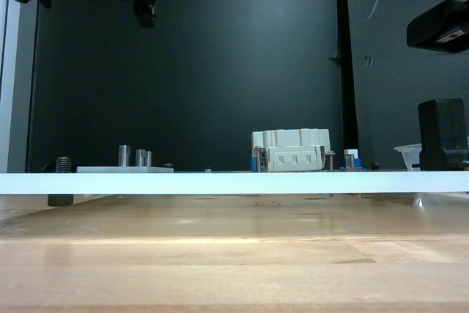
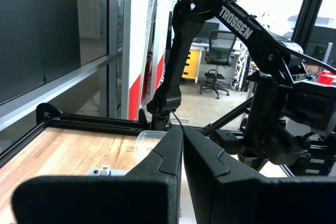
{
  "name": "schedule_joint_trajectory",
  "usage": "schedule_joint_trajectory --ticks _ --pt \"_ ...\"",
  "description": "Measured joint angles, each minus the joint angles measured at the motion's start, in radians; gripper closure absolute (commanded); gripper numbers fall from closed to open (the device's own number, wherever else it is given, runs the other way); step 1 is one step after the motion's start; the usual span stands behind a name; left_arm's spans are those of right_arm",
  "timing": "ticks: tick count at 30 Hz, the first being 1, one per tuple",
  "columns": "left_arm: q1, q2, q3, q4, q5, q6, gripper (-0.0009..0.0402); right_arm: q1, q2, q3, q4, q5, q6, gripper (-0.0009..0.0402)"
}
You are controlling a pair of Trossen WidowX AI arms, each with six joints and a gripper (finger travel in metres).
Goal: Pick the 16mm bar and install on taskboard
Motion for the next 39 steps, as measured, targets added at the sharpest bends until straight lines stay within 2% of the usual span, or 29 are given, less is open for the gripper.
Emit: schedule_joint_trajectory --ticks 9,39 --pt "0.000 0.000 0.000 0.000 0.000 0.000 0.0393 0.000 -0.008 0.045 -0.051 -0.006 0.016 0.0393" --pt "0.000 0.000 0.000 0.000 0.000 0.000 0.0393 0.000 0.001 0.047 -0.046 0.007 0.166 0.0393"
